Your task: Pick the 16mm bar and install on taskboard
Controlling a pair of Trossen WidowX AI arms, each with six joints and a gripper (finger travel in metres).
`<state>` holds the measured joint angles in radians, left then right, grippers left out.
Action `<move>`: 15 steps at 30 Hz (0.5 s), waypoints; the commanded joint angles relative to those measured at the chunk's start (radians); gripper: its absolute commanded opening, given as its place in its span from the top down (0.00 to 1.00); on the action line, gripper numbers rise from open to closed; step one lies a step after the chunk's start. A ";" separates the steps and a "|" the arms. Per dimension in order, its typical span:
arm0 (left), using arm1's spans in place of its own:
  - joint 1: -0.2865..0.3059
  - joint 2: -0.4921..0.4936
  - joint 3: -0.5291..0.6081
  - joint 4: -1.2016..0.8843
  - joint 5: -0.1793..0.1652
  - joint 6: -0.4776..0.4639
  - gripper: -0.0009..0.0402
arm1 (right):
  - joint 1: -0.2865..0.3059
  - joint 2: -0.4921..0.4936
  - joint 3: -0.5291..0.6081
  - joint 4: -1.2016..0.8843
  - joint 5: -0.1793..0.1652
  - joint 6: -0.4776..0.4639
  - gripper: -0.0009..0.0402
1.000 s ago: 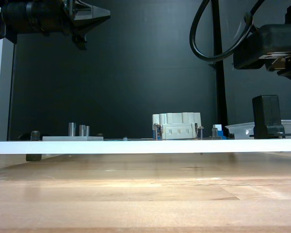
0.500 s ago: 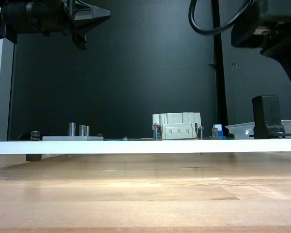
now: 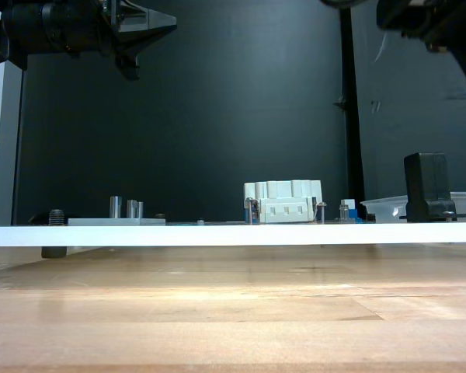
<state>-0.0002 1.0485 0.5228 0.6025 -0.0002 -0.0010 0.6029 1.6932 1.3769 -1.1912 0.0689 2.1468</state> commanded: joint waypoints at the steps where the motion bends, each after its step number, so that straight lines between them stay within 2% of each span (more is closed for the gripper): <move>1: 0.000 0.000 0.000 0.000 0.000 0.000 0.98 | -0.001 0.001 0.017 -0.010 0.021 -0.008 0.38; 5: 0.000 0.000 0.000 0.000 0.000 0.000 0.98 | -0.003 0.001 0.014 -0.010 0.019 -0.018 0.38; 10: 0.000 0.000 0.000 0.000 0.000 0.000 0.98 | -0.027 -0.005 0.010 -0.016 0.017 -0.105 0.38; 13: 0.000 0.000 0.000 0.000 0.000 0.000 0.98 | -0.055 -0.017 0.002 -0.014 0.010 -0.198 0.38; 15: 0.000 0.000 0.000 0.000 0.000 0.000 0.98 | -0.077 -0.024 0.001 -0.012 0.011 -0.317 0.38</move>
